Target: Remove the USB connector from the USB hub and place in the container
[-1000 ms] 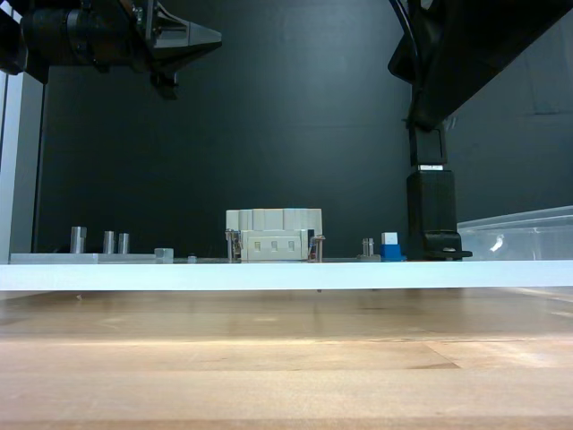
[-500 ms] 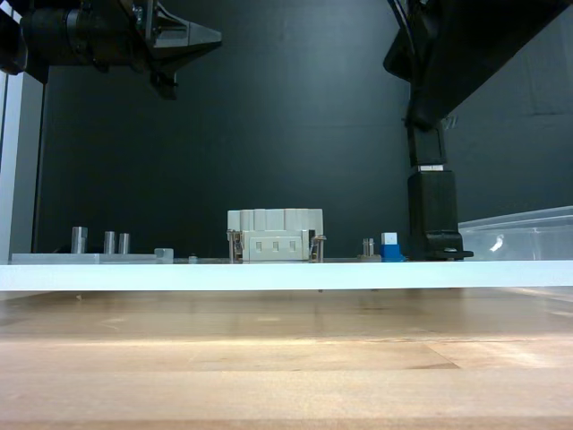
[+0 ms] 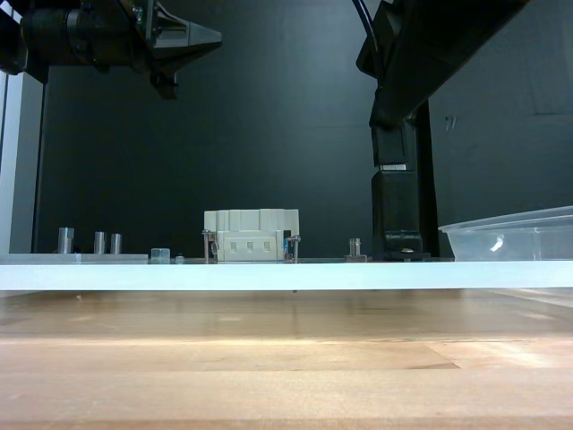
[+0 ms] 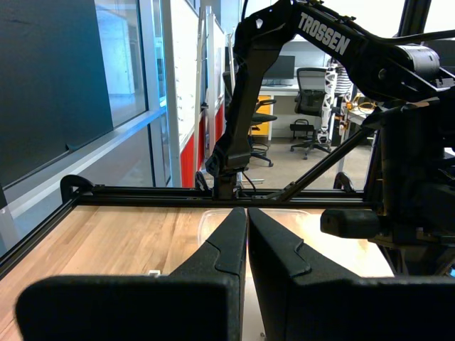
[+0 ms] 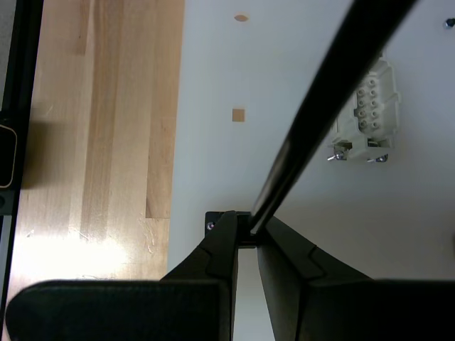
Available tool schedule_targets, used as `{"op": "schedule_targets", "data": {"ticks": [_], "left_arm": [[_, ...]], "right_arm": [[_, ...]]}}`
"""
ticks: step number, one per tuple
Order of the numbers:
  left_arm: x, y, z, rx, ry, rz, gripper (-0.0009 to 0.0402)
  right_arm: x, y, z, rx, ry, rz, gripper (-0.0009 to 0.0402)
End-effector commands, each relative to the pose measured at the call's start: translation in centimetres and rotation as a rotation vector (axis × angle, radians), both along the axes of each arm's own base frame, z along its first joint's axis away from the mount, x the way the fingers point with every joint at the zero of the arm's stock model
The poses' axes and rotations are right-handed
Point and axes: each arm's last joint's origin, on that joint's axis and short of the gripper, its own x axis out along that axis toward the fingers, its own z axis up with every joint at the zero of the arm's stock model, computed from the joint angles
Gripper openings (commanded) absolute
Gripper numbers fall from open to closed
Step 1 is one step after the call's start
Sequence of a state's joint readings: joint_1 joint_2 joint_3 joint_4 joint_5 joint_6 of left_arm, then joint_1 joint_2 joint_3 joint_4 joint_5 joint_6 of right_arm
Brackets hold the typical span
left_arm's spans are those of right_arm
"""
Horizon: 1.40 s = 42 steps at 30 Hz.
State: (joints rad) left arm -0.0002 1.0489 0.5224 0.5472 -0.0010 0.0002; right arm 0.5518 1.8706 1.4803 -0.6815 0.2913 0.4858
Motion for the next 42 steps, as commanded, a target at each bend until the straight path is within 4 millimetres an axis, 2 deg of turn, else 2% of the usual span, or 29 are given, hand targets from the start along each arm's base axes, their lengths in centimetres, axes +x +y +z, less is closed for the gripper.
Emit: {"op": "schedule_targets", "data": {"ticks": [1,22,35,42], "left_arm": [[0.0,0.0,0.0,0.000,0.000,0.000,0.0001],[0.0,0.0,0.0,0.000,0.000,0.000,0.0001],[0.0,0.0,0.0,0.000,0.000,0.000,0.0001],[0.0,0.0,0.0,0.000,0.000,0.000,0.0001]], "right_arm": [[-0.6,0.0,0.0,0.002,0.012,0.001,0.0000],[-4.0,0.9,-0.5,0.053,-0.114,-0.043,0.0000],[-3.5,0.6,0.7,0.011,-0.028,0.039,0.0000],[-3.0,0.5,0.3,0.019,0.013,0.070,0.0000]]}}
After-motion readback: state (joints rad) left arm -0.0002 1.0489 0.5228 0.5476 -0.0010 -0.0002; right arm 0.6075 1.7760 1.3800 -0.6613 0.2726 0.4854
